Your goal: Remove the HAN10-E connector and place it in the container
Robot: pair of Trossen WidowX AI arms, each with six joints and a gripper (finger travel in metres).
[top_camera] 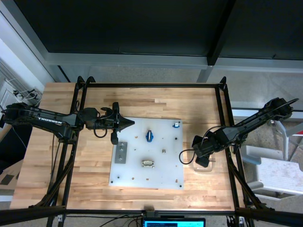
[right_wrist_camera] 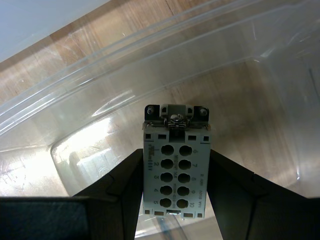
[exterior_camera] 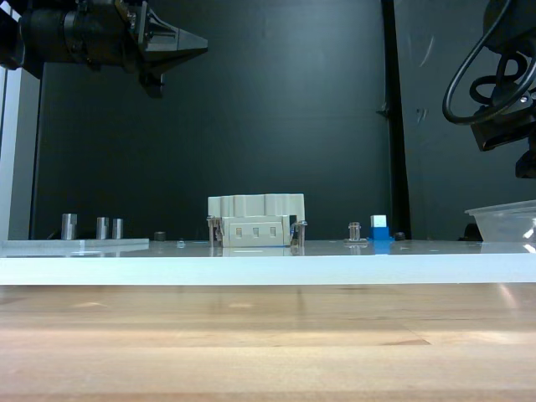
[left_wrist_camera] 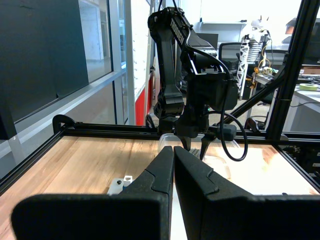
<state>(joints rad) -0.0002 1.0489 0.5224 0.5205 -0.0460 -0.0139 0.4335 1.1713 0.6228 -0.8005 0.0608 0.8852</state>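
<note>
**Ten-Hole Connector Held Over Clear Tray**

High view: the left arm (top_camera: 47, 118), lettered TROSSEN, holds the left gripper (top_camera: 124, 124) over the far-left edge of the white board (top_camera: 156, 176). The right gripper (top_camera: 203, 158) hovers above the container (top_camera: 209, 169), just right of the board. One blue connector (top_camera: 149, 136) and one grey plate (top_camera: 121, 152) sit on the board.

Low view: three metal posts (exterior_camera: 101, 228) stand at left.

Left wrist view: the left gripper's fingers are pressed together, empty.

Right wrist view: the right gripper clamps the HAN10-E connector (right_wrist_camera: 175, 150), with ten holes numbered to 10, above the container.
</note>
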